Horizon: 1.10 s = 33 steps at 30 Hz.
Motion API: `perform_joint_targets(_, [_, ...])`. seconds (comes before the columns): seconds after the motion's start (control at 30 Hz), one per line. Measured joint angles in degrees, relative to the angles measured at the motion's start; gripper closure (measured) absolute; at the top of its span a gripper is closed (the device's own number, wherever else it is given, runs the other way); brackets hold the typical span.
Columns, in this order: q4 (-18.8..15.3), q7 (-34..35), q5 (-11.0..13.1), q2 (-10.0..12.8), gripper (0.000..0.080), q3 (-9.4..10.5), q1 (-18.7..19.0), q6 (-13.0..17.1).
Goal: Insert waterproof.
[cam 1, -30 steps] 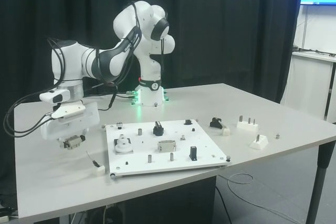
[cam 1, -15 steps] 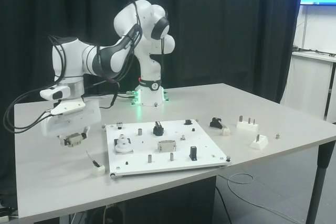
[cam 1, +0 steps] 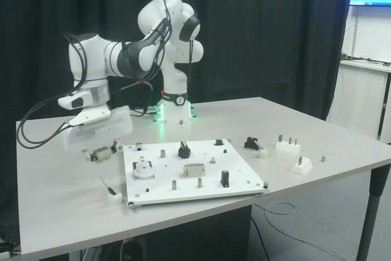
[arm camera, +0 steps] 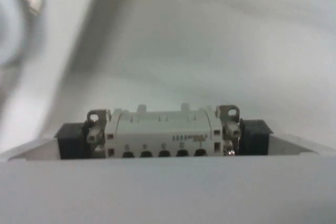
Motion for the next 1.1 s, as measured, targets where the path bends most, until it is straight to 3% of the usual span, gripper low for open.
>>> perform_joint_targets(0.53, [-0.2,8.9,0.3,-3.5,0.0184,-0.22,6.5,-5.4])
perform_joint_targets(1.1, [-3.2,21.4,-0.9,-5.2,0.0184,-3.12,15.5,-9.9])
